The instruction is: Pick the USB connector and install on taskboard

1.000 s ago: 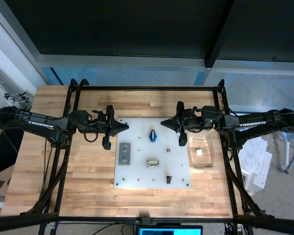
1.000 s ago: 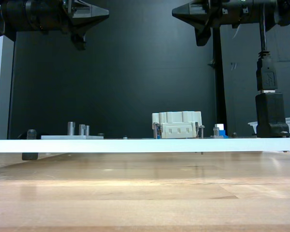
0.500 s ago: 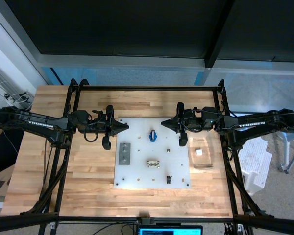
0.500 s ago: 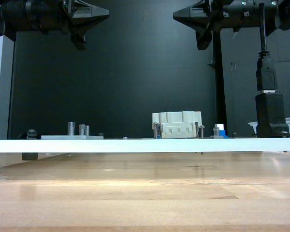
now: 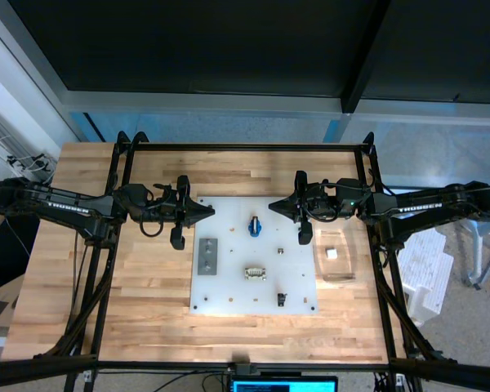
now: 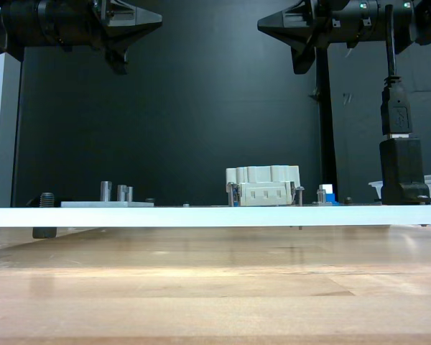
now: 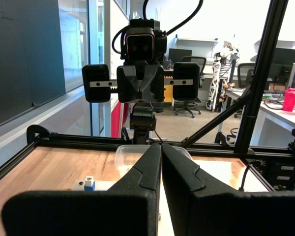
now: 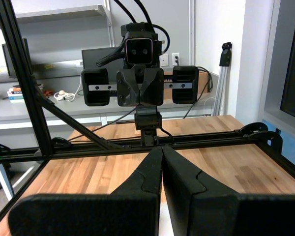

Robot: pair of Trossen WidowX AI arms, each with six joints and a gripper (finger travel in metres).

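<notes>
Two hands closed, fingers together: left hand (image 5: 211, 211) and right hand (image 5: 271, 205), raised over the taskboard's (image 5: 229, 287) far part. USB connector (image 6: 396, 115) stands upright in near-right socket (image 6: 404, 176).

Left hand (image 5: 211, 211), right hand (image 5: 270, 204): black, seemingly matte

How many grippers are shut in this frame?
2. The left gripper hangs high over the taskboard's far left corner; the right gripper hangs high over its far edge. None hidden.
</notes>
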